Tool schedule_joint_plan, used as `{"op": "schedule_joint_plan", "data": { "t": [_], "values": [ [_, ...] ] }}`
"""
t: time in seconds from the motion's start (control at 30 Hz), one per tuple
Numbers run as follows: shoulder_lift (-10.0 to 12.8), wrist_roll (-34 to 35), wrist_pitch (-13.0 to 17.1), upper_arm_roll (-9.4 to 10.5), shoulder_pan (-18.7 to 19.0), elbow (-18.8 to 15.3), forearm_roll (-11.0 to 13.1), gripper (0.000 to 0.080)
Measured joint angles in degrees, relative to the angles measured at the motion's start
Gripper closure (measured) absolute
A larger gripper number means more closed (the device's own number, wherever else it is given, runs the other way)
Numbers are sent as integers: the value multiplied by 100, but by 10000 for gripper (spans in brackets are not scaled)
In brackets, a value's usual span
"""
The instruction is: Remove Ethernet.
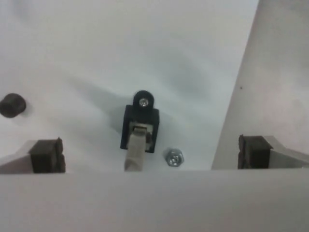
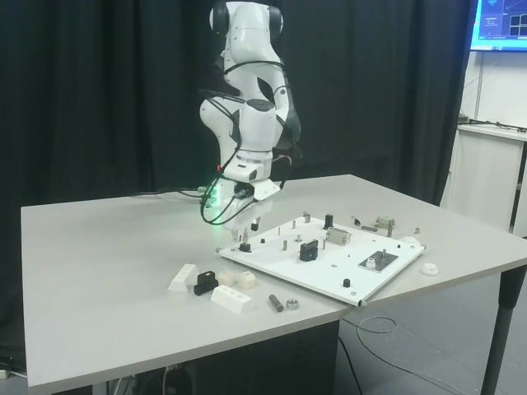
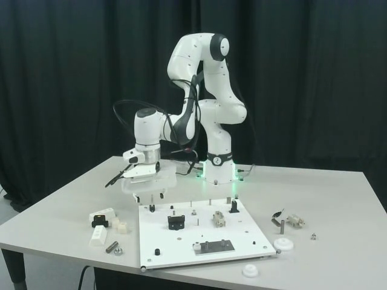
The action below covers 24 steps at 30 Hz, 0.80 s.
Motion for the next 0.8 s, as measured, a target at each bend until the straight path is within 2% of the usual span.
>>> {"op": "schedule_joint_plan", "data": {
  "t": [0.43,0.8],
  "values": [
    [49,-123,351,-59,0,-306,167,3],
    [61,-159,414,-62,0,-356,224,3]
  ]
}}
